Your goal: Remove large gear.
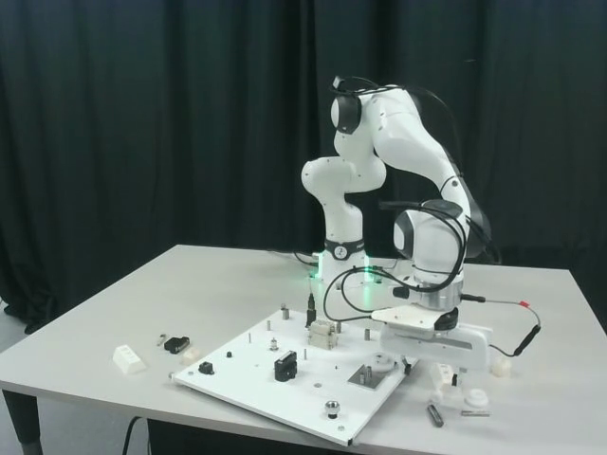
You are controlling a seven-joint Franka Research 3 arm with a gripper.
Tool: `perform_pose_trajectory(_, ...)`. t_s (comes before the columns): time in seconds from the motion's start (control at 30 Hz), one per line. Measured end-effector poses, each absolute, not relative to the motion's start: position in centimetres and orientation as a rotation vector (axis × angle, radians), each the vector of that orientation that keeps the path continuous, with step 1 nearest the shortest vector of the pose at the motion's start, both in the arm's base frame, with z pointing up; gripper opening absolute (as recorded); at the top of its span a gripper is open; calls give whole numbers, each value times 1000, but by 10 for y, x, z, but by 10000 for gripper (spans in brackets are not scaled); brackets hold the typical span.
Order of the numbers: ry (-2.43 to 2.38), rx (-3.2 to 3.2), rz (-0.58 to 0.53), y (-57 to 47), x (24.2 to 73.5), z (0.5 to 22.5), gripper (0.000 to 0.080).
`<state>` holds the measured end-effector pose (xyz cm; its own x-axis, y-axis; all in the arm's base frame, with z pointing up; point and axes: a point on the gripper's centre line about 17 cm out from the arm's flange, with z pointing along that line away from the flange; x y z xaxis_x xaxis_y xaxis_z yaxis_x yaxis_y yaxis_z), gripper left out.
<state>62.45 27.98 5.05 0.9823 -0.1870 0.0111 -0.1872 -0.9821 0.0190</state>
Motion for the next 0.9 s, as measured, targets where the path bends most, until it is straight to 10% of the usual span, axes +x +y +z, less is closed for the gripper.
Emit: perform_pose_trajectory(0.9, -294, 3100, -9, 279, 624, 60, 800)
